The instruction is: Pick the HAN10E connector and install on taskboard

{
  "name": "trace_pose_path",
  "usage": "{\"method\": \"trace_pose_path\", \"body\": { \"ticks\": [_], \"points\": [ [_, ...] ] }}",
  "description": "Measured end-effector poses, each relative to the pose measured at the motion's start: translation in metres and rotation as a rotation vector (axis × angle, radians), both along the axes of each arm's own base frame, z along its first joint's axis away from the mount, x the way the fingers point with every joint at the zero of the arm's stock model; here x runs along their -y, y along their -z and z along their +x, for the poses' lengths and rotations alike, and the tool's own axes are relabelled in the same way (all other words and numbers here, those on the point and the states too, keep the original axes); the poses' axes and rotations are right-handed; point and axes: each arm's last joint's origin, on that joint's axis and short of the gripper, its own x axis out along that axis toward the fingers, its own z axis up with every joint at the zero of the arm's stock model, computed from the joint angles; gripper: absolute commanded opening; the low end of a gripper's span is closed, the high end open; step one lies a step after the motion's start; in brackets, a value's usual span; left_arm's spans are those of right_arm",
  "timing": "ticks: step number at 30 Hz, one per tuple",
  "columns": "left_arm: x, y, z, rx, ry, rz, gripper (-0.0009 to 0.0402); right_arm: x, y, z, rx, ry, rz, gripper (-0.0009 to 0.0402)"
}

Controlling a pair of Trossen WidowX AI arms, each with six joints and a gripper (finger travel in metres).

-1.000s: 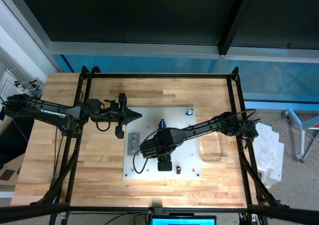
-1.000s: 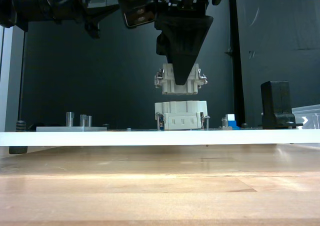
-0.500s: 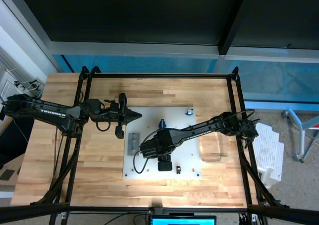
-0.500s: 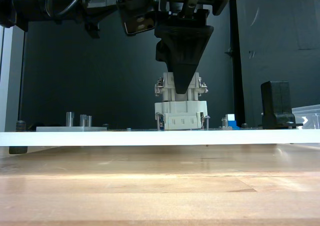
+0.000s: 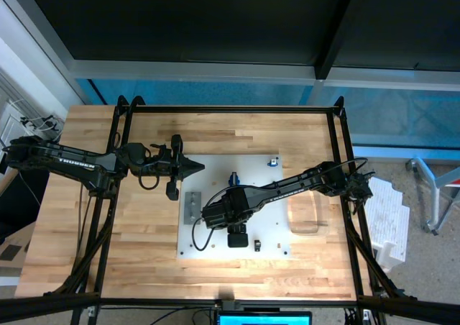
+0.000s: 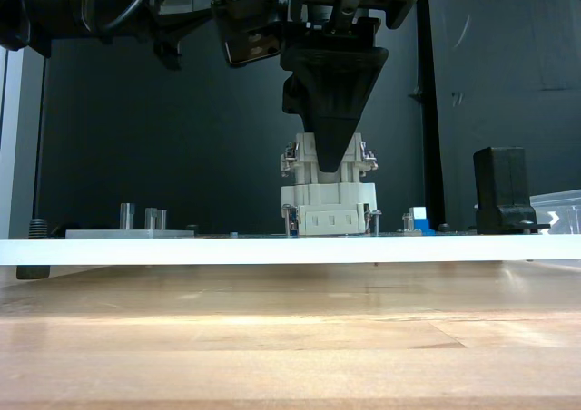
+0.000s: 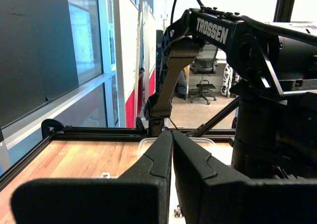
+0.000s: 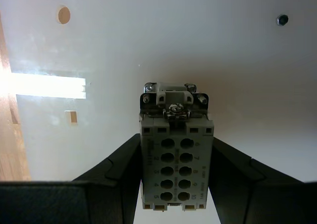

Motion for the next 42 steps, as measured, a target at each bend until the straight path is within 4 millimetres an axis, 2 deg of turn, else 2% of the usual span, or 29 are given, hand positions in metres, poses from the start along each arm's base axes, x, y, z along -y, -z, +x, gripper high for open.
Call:
{"method": "trace_pose_path", "body": {
  "ticks": [12,37,42],
  "points": [
    [0.0,0.0,0.0,0.0,0.0,0.0,0.0001,0.0,0.002,0.0,0.002,0.0,0.001,0.0009],
    [0.0,0.0,0.0,0.0,0.0,0.0,0.0001,0.0,0.022,-0.001,0.002,-0.001,0.004,0.0009],
    [0.0,0.0,0.0,0.0,0.0,0.0,0.0001,0.0,0.021,-0.001,0.003,-0.002,0.005,0.0025]
  ]
}}
